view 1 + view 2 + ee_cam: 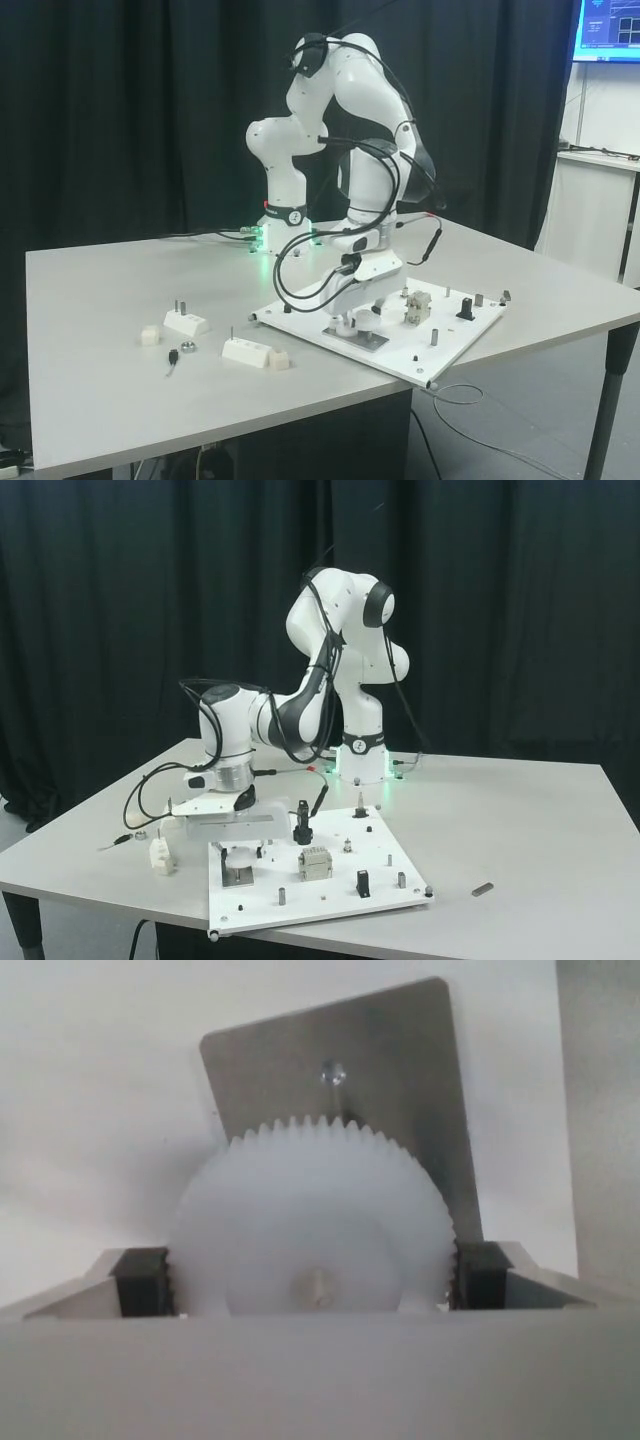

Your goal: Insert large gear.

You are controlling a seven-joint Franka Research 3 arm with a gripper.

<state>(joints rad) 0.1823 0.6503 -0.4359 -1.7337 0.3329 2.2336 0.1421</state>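
1. Gripper (314, 1278) is pinching the large gear (312, 1222); its two black fingers (140, 1280) press against the toothed rim from opposite sides.
2. In the wrist view, the white gear hangs above a grey metal plate (400, 1080) that carries a small peg (334, 1073).
3. In the room views, the gear (240, 857) is low over this plate on the white board (330, 900), which lies on the grey tabletop (530, 820).
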